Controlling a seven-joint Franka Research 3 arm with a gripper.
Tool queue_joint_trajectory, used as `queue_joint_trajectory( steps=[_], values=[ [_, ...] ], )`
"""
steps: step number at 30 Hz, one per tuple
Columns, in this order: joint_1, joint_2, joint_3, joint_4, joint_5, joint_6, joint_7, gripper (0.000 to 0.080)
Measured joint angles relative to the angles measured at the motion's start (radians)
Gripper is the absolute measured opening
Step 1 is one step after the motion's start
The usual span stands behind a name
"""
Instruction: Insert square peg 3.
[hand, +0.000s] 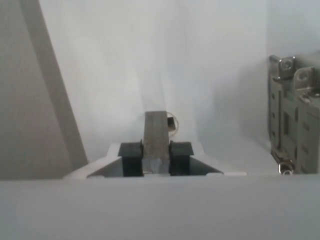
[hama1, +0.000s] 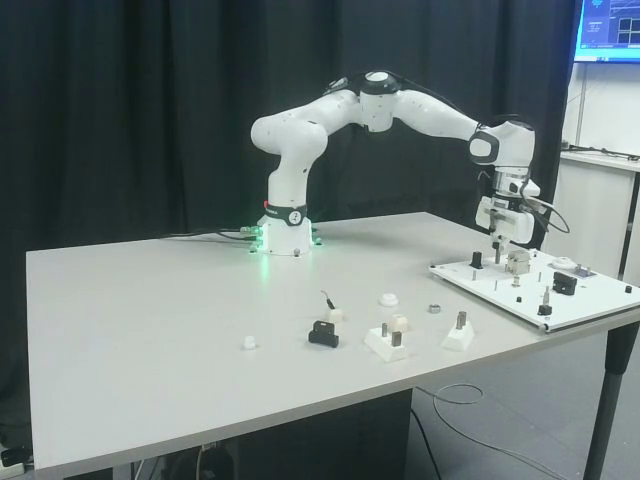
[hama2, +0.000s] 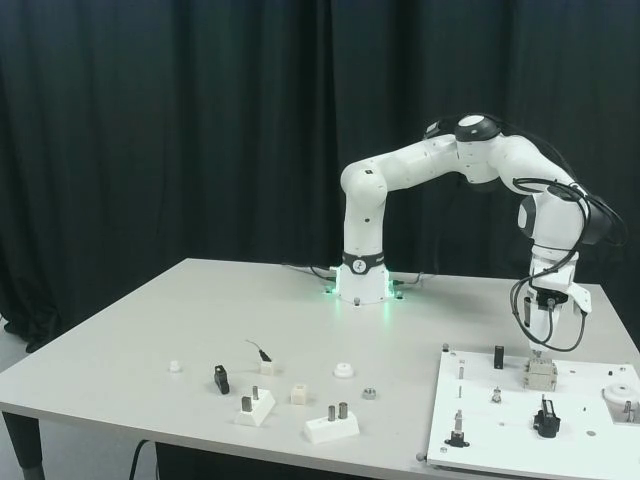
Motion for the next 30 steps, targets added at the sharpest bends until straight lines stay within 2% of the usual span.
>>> queue_joint_trajectory(
  steps=[30],
  values=[
    [-0.011,0.001,0.002,0.002,-0.017,0.000,0.000,0.0111]
  ],
)
